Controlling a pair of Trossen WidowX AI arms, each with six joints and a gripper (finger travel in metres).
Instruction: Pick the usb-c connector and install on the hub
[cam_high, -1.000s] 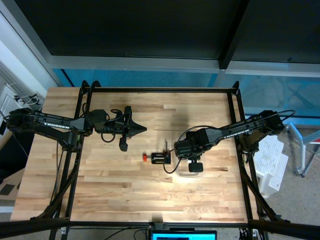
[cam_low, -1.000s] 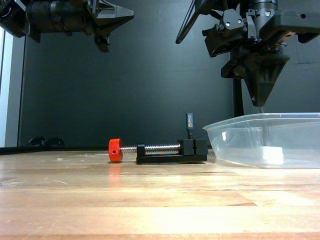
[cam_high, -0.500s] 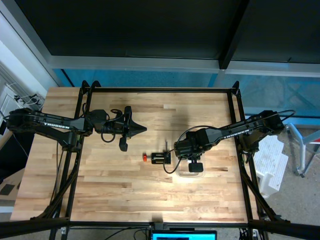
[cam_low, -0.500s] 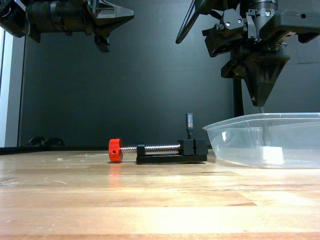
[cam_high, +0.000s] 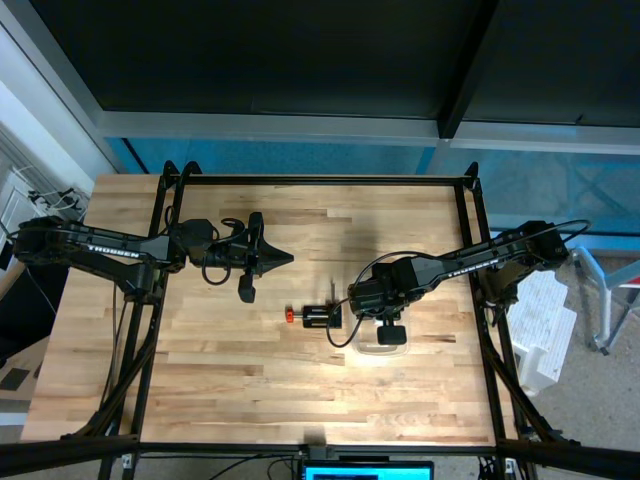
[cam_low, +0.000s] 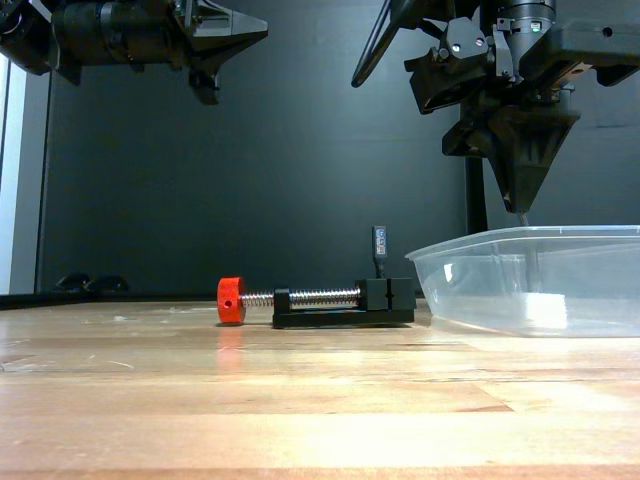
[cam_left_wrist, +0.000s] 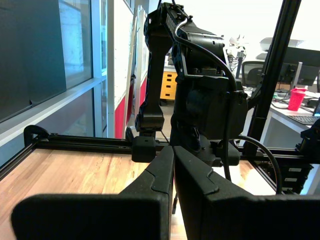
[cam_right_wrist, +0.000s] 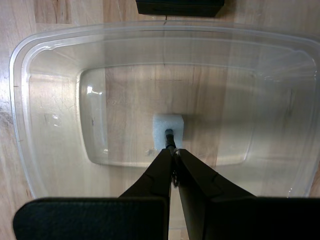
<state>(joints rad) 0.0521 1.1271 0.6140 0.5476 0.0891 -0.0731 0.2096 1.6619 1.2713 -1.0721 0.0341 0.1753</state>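
Observation:
The usb-c connector is a small dark plug pinched between my right gripper's shut fingers. It points down onto a white foam block on the floor of a clear plastic tray. Whether it is clear of the foam I cannot tell. In the low view the right gripper hangs just above the tray rim, with a thin stem reaching down inside. The hub stands upright in a black vise, left of the tray. My left gripper hovers shut and empty, high over the back left.
The vise has a red knob and a bare screw pointing left. The tray touches the vise's right end. A black frame borders the wooden table. The right arm fills the left wrist view.

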